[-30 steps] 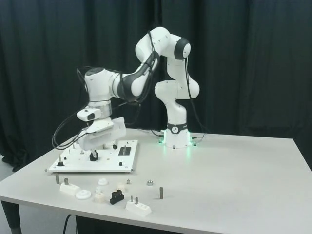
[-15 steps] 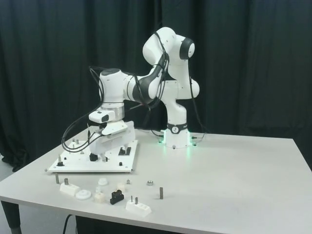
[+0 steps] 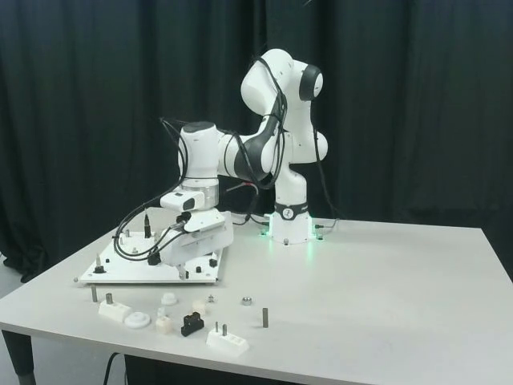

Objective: Pick square peg 2.

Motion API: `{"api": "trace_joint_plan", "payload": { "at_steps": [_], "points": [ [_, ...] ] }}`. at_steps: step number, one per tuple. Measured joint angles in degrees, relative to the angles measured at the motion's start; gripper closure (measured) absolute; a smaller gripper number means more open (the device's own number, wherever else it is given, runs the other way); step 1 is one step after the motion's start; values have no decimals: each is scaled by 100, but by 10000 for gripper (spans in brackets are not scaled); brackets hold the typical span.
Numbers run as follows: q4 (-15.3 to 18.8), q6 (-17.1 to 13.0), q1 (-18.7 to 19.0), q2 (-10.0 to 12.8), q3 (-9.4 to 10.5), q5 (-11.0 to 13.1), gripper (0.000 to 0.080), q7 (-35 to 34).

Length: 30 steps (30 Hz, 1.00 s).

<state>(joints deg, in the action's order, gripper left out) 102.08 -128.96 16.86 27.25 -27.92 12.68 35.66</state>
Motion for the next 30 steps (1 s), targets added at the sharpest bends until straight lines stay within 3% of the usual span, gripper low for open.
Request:
{"api": "trace_joint_plan", "payload": {
  "at_steps": [12, 30],
  "points": [
    [-210, -122, -12, 301, 69, 13, 3, -103],
    [-739, 156, -66, 607, 325, 21, 3, -443]
  ]
}}
